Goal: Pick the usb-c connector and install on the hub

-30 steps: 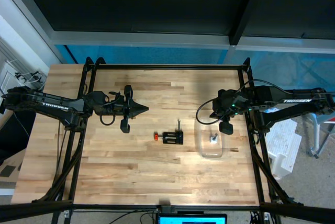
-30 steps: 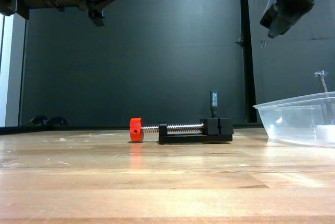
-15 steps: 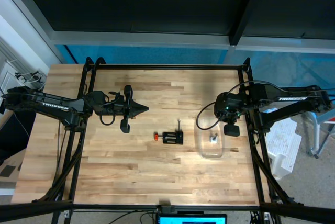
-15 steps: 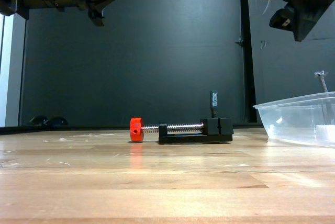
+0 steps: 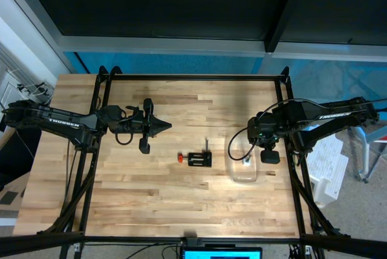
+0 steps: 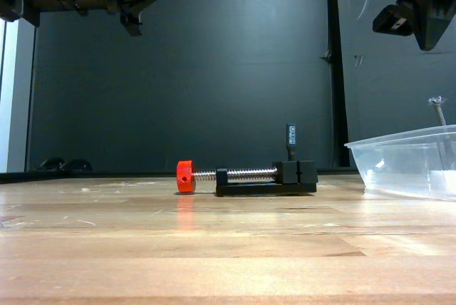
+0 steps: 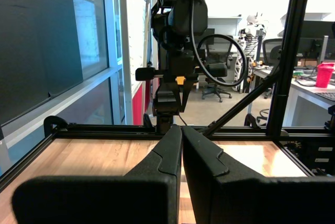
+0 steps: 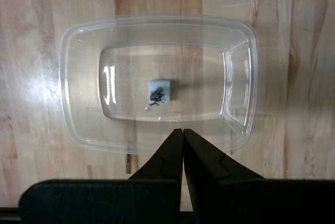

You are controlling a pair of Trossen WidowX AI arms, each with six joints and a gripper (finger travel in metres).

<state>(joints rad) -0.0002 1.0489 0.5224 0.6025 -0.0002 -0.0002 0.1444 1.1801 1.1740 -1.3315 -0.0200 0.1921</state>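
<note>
Below the right gripper (image 8: 182,131), which hangs high above the wooden table (image 5: 151,198) and points straight down, sits a clear plastic tray (image 8: 68,77). Its two black fingers are pressed tightly together with nothing between them, and they touch nothing. On the middle of the tray's floor lies the usb-c connector (image 8: 159,92), a tiny whitish square with a dark smudge on top. It is alone in the tray, well beneath the fingertips and a little to one side of them.

Beside the tray, on the side away from the right gripper and toward the left arm, the hub (image 5: 198,160) rests flat on the wood, apart from the tray. It is a small black block with a silver screw running to an orange-red knob (image 6: 185,176) at the end farthest from the right gripper. A thin dark pin (image 6: 291,137) stands upright from the end nearer the tray.

Farther off on that same side, the left gripper (image 5: 168,126) hangs high over the table, level and pointing toward the right arm. Its fingers are also clenched together and empty, well apart from the hub.
</note>
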